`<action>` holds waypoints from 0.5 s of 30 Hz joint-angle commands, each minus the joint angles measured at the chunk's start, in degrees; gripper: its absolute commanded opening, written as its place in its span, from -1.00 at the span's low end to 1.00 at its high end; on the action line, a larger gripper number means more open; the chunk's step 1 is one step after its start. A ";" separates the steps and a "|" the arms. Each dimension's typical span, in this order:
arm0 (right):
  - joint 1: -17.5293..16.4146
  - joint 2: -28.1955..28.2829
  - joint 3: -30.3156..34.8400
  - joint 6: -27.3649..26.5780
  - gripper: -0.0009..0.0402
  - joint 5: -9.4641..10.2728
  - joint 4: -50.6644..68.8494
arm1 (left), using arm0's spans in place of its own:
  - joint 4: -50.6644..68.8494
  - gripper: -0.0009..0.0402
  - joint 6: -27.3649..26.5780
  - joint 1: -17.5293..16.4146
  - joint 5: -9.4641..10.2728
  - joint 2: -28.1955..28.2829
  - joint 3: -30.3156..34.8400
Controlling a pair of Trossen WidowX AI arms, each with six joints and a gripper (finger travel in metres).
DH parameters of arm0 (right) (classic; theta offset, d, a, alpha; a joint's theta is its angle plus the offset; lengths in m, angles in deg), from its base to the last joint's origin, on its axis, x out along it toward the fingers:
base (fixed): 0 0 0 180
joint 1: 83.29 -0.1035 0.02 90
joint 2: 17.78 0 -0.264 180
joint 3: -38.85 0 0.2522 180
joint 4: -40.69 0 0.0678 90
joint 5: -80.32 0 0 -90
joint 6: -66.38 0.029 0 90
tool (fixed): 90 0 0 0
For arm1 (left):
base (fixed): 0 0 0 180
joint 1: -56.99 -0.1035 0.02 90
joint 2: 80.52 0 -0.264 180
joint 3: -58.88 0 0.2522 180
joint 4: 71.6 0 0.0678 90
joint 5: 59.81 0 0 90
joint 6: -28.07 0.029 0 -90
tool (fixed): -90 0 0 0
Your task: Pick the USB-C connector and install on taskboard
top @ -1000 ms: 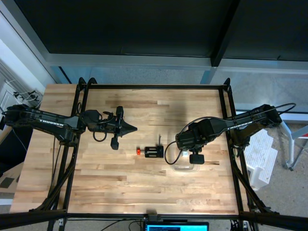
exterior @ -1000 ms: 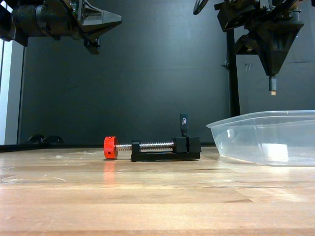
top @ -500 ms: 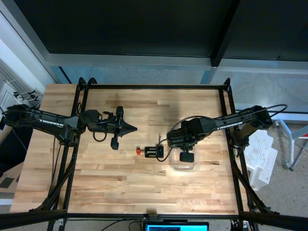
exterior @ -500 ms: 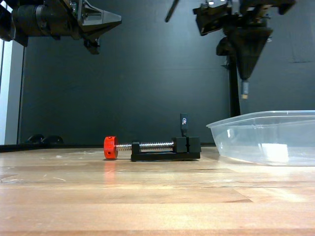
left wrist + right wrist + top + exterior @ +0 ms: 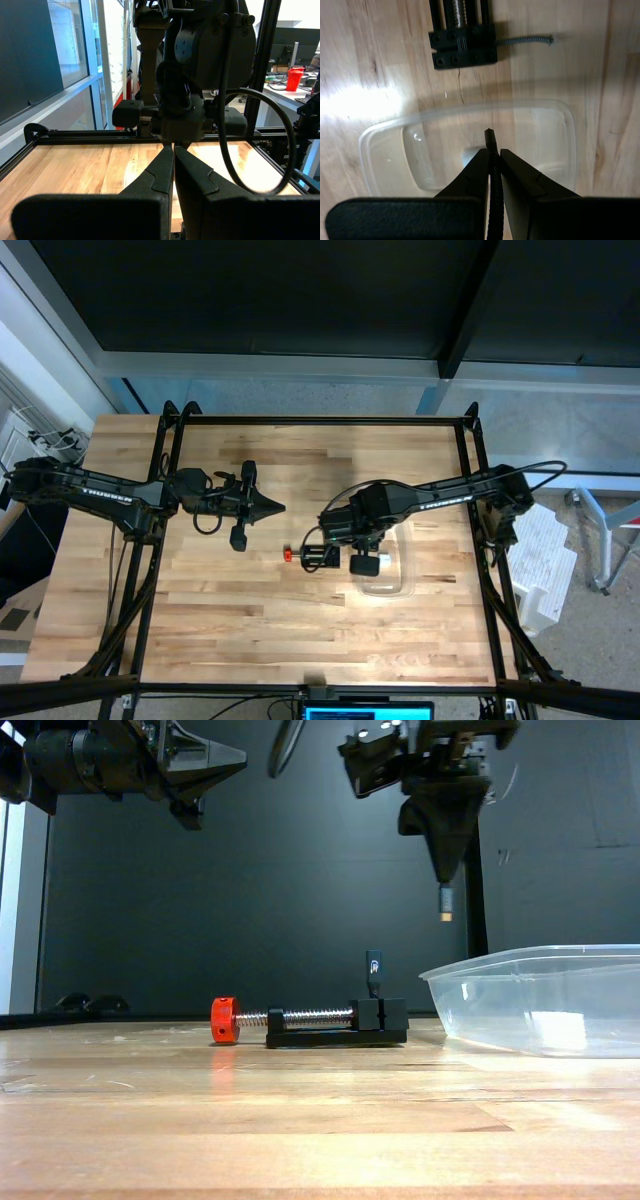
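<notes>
The taskboard (image 5: 318, 556) is a small black block with an orange-red knob (image 5: 225, 1020), lying mid-table. It also shows in the right wrist view (image 5: 464, 47). My right gripper (image 5: 444, 880) points straight down, shut on the USB-C connector (image 5: 444, 906), a thin dark plug hanging from its tip. It hangs well above the table, just right of the taskboard's black end and over the near rim of the clear tray (image 5: 530, 1000). The plug (image 5: 491, 140) shows pinched between the fingers. My left gripper (image 5: 240, 760) is parked high at the left, shut and empty.
The clear plastic tray (image 5: 395, 585) lies right of the taskboard, with a pale square piece (image 5: 470, 152) inside. A short upright dark piece (image 5: 373, 968) stands on the taskboard's block, and a braided wire (image 5: 527, 40) trails from it. Black frame rails (image 5: 320, 421) border the table.
My right gripper has moved left with the connector, from over the tray's middle to its rim near the taskboard. The left arm has not moved.
</notes>
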 commanded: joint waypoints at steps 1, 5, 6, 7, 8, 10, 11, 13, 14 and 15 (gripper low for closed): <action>0.17 2.51 3.23 -0.59 -0.96 0.63 0.42 | -0.02 -0.96 0.00 -0.02 -0.02 0.00 0.00; 0.28 4.87 6.40 -1.31 -0.96 0.63 0.63 | -0.02 -0.96 0.00 0.00 -0.02 0.00 0.00; 0.31 5.49 7.21 -1.31 -0.96 0.66 0.83 | -0.02 -0.96 0.00 0.00 -0.02 0.00 0.00; 0.37 5.95 7.98 -1.33 -0.96 0.63 1.07 | -0.02 -0.96 0.00 0.00 -0.02 0.00 0.00; 0.39 6.49 8.66 -1.31 -0.96 0.66 1.27 | -0.02 -0.96 0.00 0.00 -0.02 0.00 0.00; 0.39 7.39 9.88 -1.14 -0.96 0.63 1.53 | 0.00 -0.96 0.00 0.00 -0.02 0.00 0.00; 0.39 7.67 10.54 -0.85 -0.96 0.61 1.64 | 0.00 -0.96 0.00 -0.02 -0.02 0.00 0.00; 0.39 8.83 12.13 -0.24 -0.96 0.61 2.16 | -0.02 -0.96 0.00 0.00 -0.02 0.00 0.00; 0.42 9.38 13.07 -0.11 -0.96 0.61 2.75 | -0.02 -0.96 0.00 0.00 -0.02 0.00 0.00; 0.39 9.99 14.01 -0.11 -0.96 0.61 3.21 | 0.00 -0.96 0.00 -0.02 -0.02 0.00 0.00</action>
